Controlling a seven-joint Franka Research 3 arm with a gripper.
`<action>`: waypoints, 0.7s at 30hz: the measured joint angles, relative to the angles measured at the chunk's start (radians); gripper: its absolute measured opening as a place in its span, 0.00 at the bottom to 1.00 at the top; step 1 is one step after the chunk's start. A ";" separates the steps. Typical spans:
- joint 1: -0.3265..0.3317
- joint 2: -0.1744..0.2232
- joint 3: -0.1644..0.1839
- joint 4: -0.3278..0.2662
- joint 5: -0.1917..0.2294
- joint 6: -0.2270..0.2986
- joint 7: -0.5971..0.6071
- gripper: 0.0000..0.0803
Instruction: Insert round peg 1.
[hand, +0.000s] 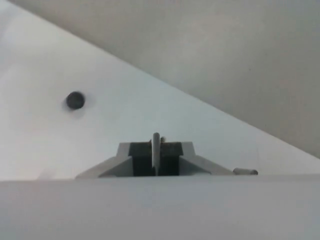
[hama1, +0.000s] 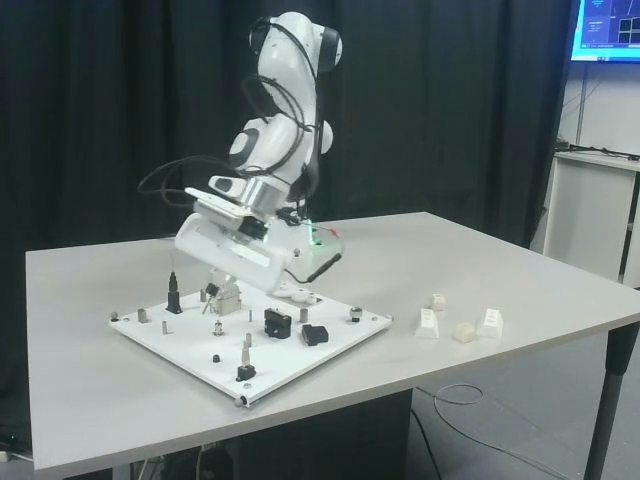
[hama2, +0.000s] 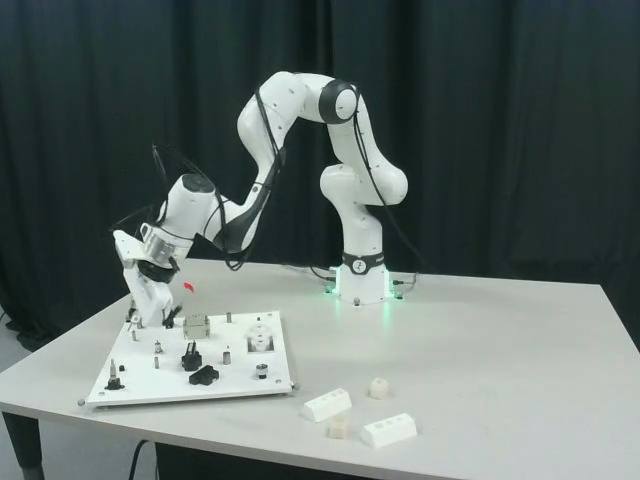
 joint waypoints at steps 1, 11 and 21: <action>-0.004 0.003 -0.003 -0.001 0.017 0.011 -0.010 0.04; -0.037 0.029 -0.007 0.000 0.292 0.052 -0.182 0.04; -0.048 0.058 -0.009 0.041 0.544 -0.007 -0.337 0.04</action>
